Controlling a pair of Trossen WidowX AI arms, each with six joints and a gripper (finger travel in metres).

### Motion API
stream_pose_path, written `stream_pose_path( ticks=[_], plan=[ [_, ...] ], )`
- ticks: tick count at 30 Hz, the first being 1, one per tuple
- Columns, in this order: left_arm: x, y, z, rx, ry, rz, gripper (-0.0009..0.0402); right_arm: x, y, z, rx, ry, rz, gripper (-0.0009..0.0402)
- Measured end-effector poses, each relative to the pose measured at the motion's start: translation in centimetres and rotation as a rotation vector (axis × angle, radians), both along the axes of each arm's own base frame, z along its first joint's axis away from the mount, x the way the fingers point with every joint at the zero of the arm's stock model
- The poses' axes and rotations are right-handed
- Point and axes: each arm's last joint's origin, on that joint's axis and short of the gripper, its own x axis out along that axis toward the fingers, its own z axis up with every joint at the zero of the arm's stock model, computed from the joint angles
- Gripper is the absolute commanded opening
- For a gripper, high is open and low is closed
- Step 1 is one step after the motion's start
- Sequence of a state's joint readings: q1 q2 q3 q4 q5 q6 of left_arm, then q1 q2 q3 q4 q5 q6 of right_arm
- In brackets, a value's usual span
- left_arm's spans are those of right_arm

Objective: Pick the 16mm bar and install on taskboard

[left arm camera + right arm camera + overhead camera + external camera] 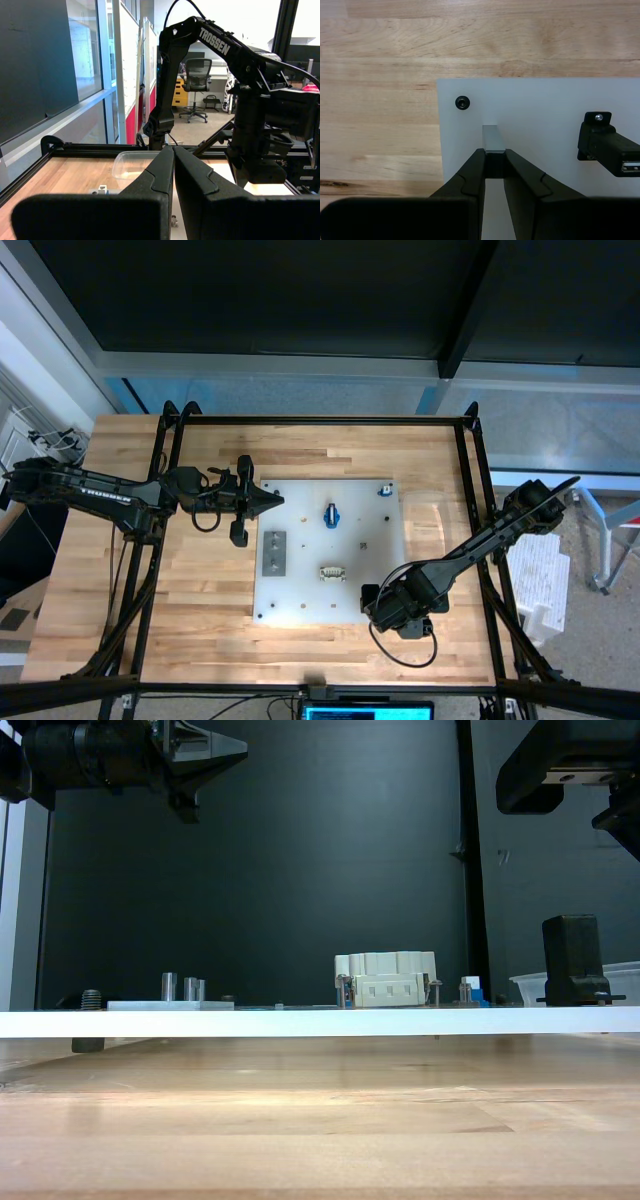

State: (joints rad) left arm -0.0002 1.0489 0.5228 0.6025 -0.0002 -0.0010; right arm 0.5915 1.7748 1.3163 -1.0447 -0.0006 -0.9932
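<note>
Grey 16mm bar (493, 138) is pinched by the right gripper (494, 159) over the taskboard (545, 100) corner.
Left gripper (173, 160) (clenched) is held above its left edge; a TROSSEN label (216, 41) is legible.

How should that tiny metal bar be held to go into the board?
Probably by opposite sides at one end, coming along its length, so the other end juts free for inserting. The right pincer, over a near corner of the taskboard, grips the 16mm bar that way. The left pincer hangs shut at its left edge.
</note>
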Motion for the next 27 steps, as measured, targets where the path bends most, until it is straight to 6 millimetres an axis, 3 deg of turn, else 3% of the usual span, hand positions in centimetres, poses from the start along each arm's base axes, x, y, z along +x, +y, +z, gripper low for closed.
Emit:
stream_pose_path(
  ticks=[27],
  plan=[
    [0.0,0.0,0.0,0.000,0.000,0.000,0.0000,-0.4,-0.1,-2.0,0.006,-0.012,0.007,0.0013]
  ],
)
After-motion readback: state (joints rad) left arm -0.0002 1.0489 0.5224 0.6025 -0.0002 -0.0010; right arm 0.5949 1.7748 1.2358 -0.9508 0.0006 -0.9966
